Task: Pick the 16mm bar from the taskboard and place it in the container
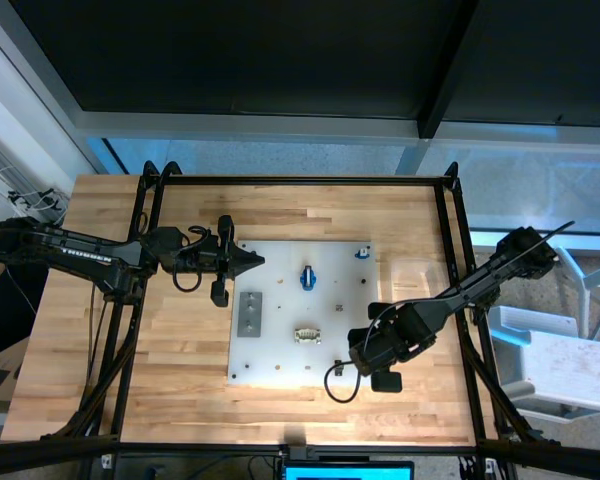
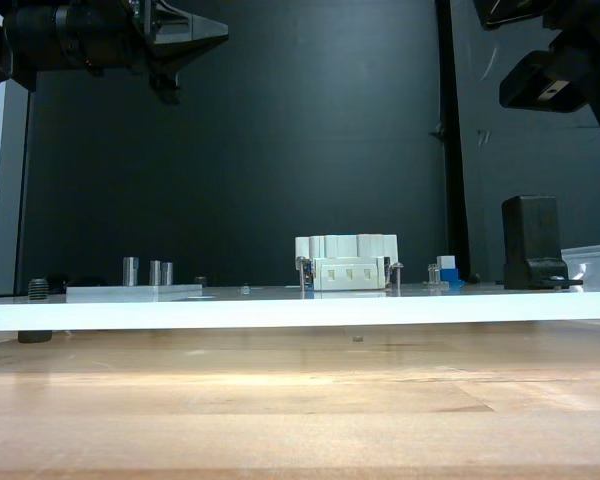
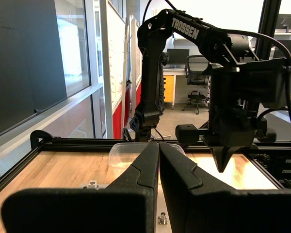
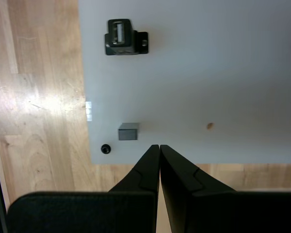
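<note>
Wood bench (image 1: 180,360); left claw (image 3: 158,143) above taskboard's (image 1: 280,270) far-left corner, right claw (image 4: 159,145) over near-right corner, both pinched together. Bar (image 2: 130,270) looks like stiff, slick steel; grip its top.

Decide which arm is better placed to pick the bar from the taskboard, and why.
Probably left. The left gripper, shut, hovers near the grey block holding the bars; the right gripper, shut, hangs over the near right corner of the taskboard, farther off.

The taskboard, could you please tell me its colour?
The taskboard is white, clearest in high view; left gripper over its left edge, right gripper above its near right corner.
</note>
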Action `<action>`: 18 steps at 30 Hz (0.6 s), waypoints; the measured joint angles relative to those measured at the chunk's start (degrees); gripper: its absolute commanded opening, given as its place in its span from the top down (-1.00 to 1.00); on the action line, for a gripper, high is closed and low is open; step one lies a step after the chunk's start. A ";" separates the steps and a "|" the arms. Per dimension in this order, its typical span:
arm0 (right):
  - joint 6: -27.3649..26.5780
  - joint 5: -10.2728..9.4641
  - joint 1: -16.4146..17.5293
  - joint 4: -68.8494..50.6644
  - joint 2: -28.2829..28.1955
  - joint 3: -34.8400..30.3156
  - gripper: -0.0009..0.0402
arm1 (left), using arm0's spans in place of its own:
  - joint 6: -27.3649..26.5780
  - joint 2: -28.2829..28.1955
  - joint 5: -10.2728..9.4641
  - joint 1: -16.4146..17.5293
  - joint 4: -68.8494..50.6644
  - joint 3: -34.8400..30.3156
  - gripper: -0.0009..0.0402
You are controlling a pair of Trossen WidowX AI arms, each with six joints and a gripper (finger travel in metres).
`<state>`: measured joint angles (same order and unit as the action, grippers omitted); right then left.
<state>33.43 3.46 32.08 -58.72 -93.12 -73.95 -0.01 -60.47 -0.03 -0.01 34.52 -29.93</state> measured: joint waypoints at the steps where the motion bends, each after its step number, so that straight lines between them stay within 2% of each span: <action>1: 0.31 0.00 0.26 0.04 -0.22 -0.24 0.96 | 0.00 0.00 0.02 0.00 0.02 -0.02 0.96; 6: 0.92 0.46 1.70 0.15 -1.29 -0.70 0.95 | -0.02 0.00 0.02 0.00 0.02 -0.02 0.96; 9: 1.07 1.44 2.56 -0.11 -2.05 -1.27 0.89 | 0.00 0.00 0.00 0.00 0.02 0.00 0.96; 18: 1.27 1.70 3.50 -0.09 -3.52 -2.10 0.40 | 0.00 0.00 0.00 0.00 0.02 -0.02 0.96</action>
<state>34.70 5.17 35.57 -58.81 -96.64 -76.05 -0.01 -60.47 -0.03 -0.01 34.54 -29.95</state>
